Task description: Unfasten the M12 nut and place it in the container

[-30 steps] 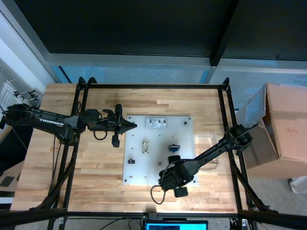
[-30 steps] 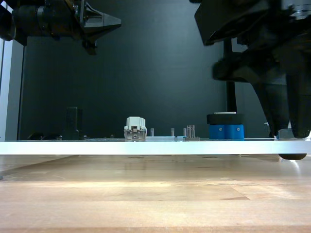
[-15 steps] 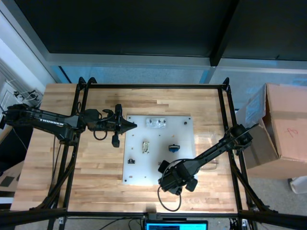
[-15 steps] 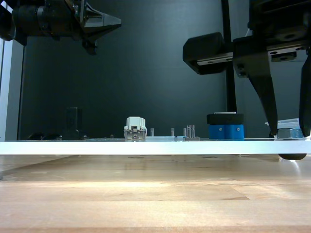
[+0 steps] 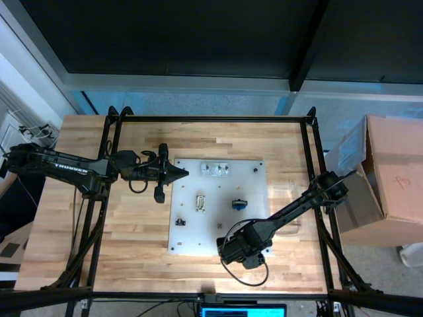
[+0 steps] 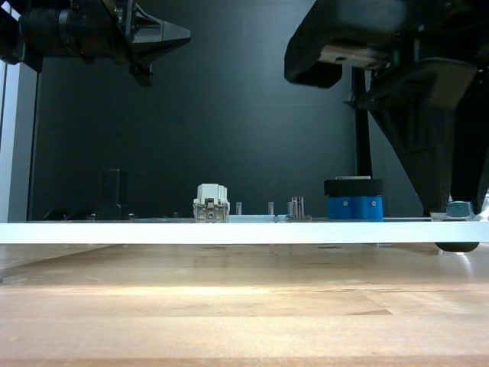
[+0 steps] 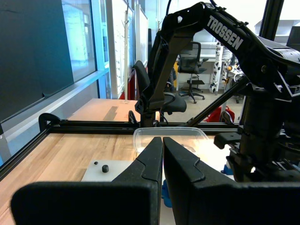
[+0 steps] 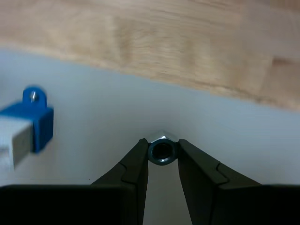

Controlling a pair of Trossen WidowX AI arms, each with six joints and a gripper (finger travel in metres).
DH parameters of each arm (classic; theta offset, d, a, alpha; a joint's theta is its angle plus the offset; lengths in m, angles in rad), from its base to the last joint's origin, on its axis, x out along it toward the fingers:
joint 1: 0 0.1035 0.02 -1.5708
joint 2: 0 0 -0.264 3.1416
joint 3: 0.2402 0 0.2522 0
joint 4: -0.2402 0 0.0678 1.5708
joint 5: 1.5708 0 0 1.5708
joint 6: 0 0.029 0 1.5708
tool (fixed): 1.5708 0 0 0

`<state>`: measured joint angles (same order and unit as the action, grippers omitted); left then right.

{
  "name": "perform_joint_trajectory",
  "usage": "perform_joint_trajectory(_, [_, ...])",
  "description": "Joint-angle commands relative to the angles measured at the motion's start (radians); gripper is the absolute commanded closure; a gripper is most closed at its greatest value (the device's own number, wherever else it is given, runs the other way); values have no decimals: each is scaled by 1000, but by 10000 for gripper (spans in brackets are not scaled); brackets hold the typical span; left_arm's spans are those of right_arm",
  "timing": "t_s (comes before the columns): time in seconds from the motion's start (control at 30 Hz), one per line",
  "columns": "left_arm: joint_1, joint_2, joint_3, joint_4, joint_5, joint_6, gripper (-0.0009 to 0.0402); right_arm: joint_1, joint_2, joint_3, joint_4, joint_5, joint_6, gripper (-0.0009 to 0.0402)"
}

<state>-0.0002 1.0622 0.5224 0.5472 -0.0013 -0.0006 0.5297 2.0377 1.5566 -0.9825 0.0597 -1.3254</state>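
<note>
Jaws of right gripper [image 8: 162,157] pinch nut [image 6: 459,208], bore upright, at board [image 5: 198,232]; left gripper [image 5: 180,173] closed aloft.

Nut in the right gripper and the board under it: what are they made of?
Nut: bright silver with glints, likely metal; right gripper grips it low at the near right, stud not visible. Board: flat matte white, plastic or painted. Left gripper hovers shut above its far left corner.
</note>
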Motion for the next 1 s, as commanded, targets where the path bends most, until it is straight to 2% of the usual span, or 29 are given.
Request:
perform_joint_trajectory(0.03, [0,0,0,0,0,0,393,0,0,2,0,0,-137,393])
perform_joint_trajectory(1.0, [0,0,0,0,0,0,393,0,-5,2,16,-8,-151,393])
